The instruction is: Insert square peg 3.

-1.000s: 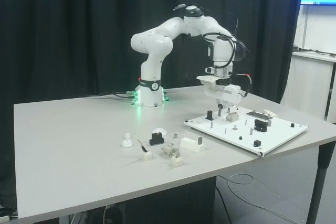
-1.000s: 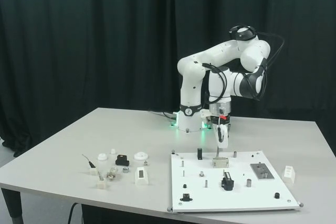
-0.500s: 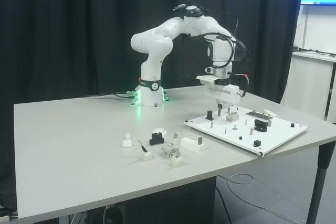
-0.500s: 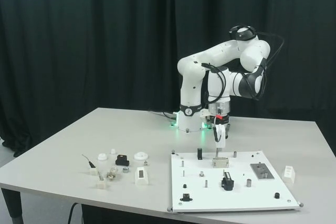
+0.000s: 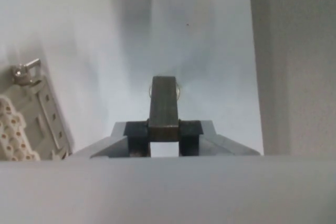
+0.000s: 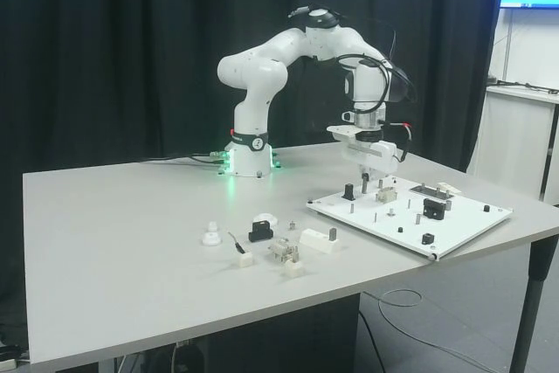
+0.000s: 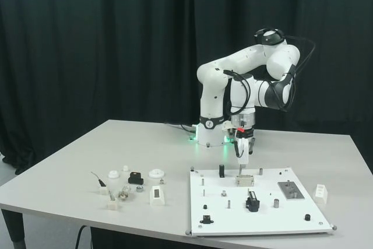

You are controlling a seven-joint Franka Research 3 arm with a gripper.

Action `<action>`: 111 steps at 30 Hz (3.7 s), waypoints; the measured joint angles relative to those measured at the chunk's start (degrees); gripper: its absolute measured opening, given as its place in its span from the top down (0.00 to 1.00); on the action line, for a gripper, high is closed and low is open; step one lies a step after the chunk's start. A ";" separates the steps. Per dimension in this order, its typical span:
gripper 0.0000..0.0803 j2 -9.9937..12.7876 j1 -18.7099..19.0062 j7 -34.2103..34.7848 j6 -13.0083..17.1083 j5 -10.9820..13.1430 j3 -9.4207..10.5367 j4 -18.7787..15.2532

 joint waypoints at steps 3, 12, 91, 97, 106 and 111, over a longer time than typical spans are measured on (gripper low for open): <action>0.86 0.00 0.03 0.00 -0.04 0.00 0.00 0.03; 0.86 -0.04 0.10 -0.20 -0.36 0.00 0.00 0.28; 0.86 -0.01 -3.03 -6.07 -4.88 2.91 -0.89 0.09; 0.86 -0.01 -3.04 -7.30 -4.87 2.91 -0.89 0.07; 0.86 -0.01 -3.00 -10.59 -4.93 2.84 -0.89 0.05; 0.86 -0.01 -2.94 -12.59 -5.00 2.73 -0.92 0.05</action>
